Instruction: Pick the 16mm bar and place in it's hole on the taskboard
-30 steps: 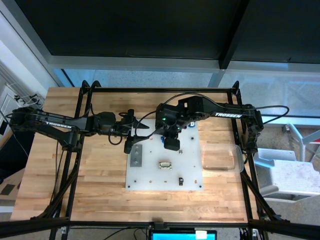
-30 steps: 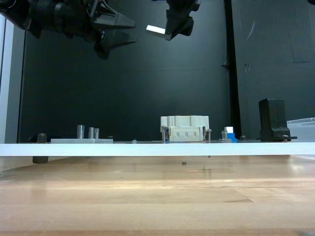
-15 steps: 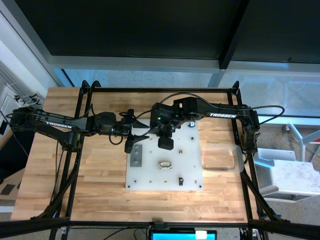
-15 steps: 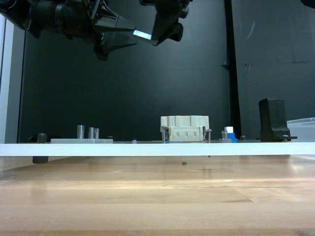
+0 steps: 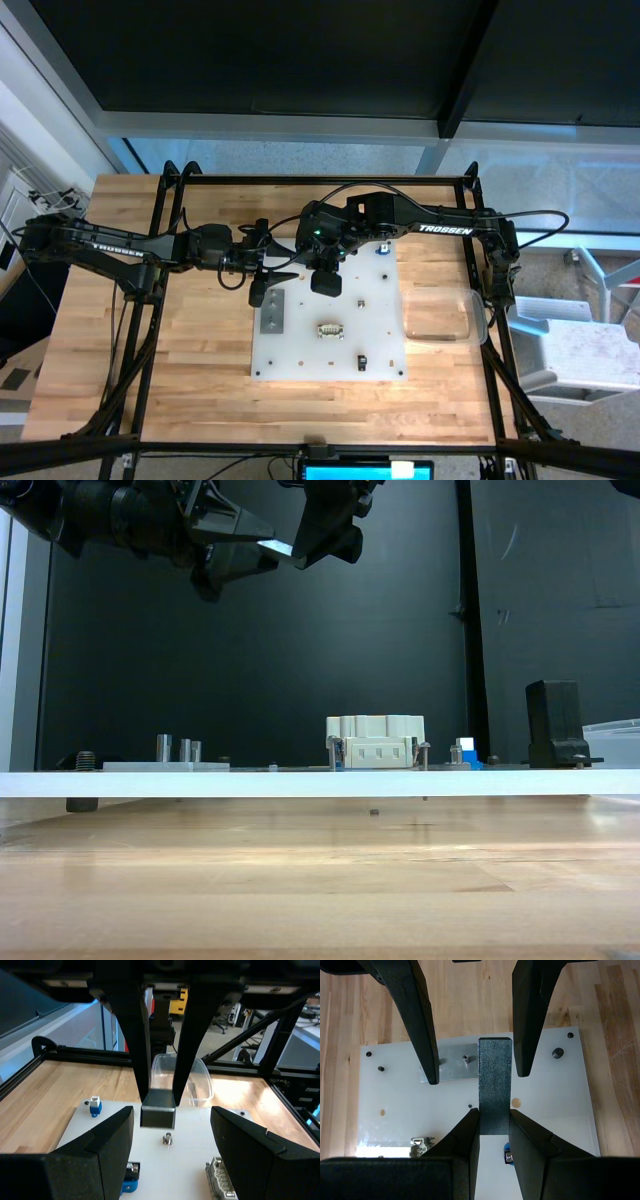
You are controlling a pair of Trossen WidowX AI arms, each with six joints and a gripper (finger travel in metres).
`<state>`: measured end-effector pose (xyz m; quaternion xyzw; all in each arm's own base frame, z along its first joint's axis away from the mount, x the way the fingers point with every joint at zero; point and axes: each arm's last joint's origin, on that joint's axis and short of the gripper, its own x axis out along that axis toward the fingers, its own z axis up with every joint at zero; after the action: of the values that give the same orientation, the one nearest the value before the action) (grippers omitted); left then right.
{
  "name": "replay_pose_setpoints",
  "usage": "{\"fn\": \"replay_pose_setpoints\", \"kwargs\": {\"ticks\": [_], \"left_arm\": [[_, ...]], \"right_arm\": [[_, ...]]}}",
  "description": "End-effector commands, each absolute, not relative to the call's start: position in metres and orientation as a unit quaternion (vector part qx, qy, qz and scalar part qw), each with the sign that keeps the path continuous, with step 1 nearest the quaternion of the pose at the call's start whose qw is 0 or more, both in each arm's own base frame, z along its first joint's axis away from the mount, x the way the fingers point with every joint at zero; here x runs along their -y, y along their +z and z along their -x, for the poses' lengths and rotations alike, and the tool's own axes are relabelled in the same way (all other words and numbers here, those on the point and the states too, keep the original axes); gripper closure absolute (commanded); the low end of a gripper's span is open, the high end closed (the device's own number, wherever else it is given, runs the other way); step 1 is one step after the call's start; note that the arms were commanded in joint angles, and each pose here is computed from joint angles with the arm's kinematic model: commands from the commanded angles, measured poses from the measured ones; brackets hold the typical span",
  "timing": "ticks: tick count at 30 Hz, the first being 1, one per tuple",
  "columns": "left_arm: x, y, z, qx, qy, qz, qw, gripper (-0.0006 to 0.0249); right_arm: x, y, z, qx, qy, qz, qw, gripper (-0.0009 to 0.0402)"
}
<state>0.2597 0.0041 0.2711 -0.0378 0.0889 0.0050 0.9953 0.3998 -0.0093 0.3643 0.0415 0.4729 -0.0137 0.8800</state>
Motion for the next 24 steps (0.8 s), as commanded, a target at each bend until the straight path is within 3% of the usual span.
{"fn": "replay_pose_setpoints", "kwargs": {"ticks": [1,4,8,10,24], "left_arm": [[-0.0038,0.2791,-0.262,-0.083,-0.0014,0.0346,0.9959,0.0036],[-0.0038,0.2859,-0.263,-0.086,-0.0036,0.0238,0.996,0.0047],[-0.004,0.286,-0.263,-0.12,-0.0028,0.0217,0.9926,0.0061],[-0.004,0.2844,-0.262,-0.129,-0.0026,0.0222,0.9914,0.0066],[-0.0042,0.2889,-0.263,-0.122,-0.0001,0.0218,0.9922,0.008]], "right_arm": [[0.009,0.365,-0.4,-0.471,-0.013,-0.042,0.881,0.0389],[0.01,0.365,-0.4,-0.471,-0.014,-0.042,0.881,0.0389],[0.01,0.365,-0.4,-0.47,-0.013,-0.041,0.882,0.0389],[0.01,0.365,-0.4,-0.47,-0.013,-0.041,0.882,0.0389],[0.01,0.365,-0.4,-0.47,-0.012,-0.037,0.882,0.0389]]}}
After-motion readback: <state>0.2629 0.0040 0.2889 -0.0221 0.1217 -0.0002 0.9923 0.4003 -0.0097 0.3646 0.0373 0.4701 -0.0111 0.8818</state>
